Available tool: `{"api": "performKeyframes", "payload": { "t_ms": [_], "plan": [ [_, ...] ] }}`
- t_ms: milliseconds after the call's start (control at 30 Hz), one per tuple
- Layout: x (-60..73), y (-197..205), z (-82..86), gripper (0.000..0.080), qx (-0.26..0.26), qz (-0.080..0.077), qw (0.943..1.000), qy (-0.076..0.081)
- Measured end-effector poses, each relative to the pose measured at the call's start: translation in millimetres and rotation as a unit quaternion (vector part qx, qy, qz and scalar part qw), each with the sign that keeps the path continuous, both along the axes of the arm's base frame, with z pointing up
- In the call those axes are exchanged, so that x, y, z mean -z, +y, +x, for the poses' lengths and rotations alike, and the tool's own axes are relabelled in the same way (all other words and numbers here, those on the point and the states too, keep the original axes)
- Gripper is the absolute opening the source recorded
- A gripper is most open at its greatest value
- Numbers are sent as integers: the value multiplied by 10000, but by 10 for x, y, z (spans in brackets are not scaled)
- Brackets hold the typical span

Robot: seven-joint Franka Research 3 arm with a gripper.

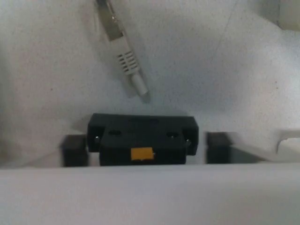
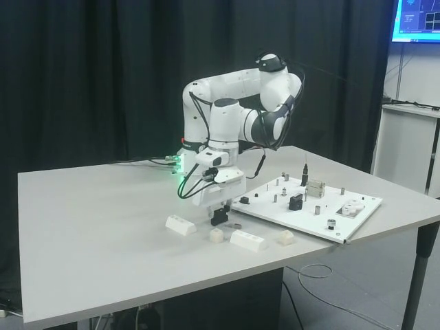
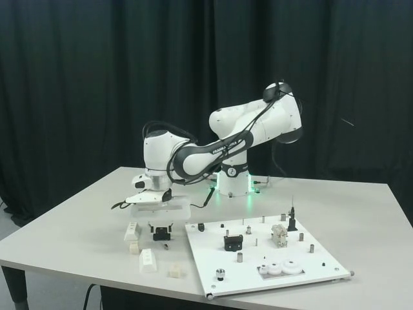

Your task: Place D-SUB.

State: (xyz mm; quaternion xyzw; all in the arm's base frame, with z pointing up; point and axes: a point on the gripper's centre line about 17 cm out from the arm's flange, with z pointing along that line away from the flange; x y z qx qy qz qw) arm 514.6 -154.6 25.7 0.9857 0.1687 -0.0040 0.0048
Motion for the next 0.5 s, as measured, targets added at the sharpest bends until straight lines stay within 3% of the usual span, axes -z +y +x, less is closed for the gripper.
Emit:
{"api": "performKeyframes", "payload": {
  "t_ms": [133,167,433,467,500],
  "plan": [
    [0,-21,12,391,3,-8,10000,-2],
    [-1,-25,17,664,-1,-10,10000,-3],
    [-60,-68,50,664,-52,-61,10000,-18],
    [-74,-76,53,793,-56,-73,10000,-19],
    [-90,-83,57,793,-59,-83,9999,-21]
  ]
}}
